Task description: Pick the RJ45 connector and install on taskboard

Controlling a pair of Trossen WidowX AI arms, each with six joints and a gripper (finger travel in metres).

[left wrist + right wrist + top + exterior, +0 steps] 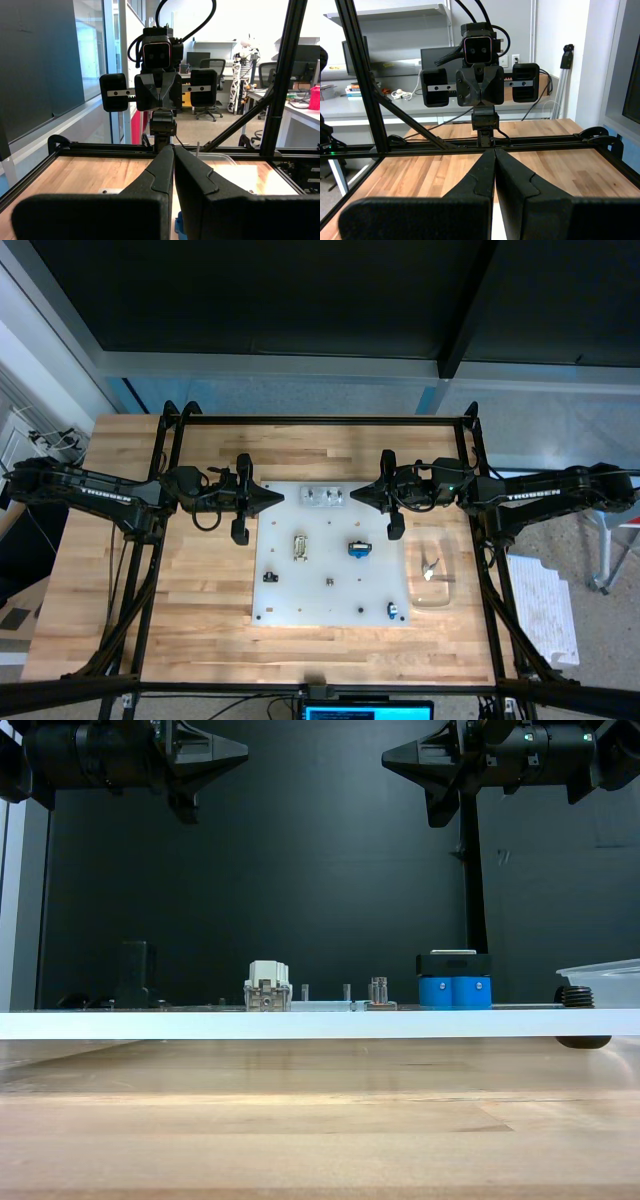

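Note:
The taskboard (330, 585) is a white square panel in the middle of the table, seen edge-on in the low view as the taskboard (300, 1024). A tiny whitish piece, apparently the RJ45 connector (430, 565), lies in a clear tray right of the board. My left gripper (281, 498) hovers shut and empty above the board's far left corner. My right gripper (354, 495) hovers shut and empty over the far edge, tip to tip with the left. Both the left gripper (245, 753) and the right gripper (385, 760) hang high above the board. In the wrist views, the left gripper (173, 150) and the right gripper (495, 151) show fingers pressed together.
The clear tray (446, 592) sits at the board's right edge. On the board stand a silver block (323, 497), a beige connector (299, 548), a blue part (359, 549) and a small blue piece (394, 612). A black frame (320, 421) surrounds the table.

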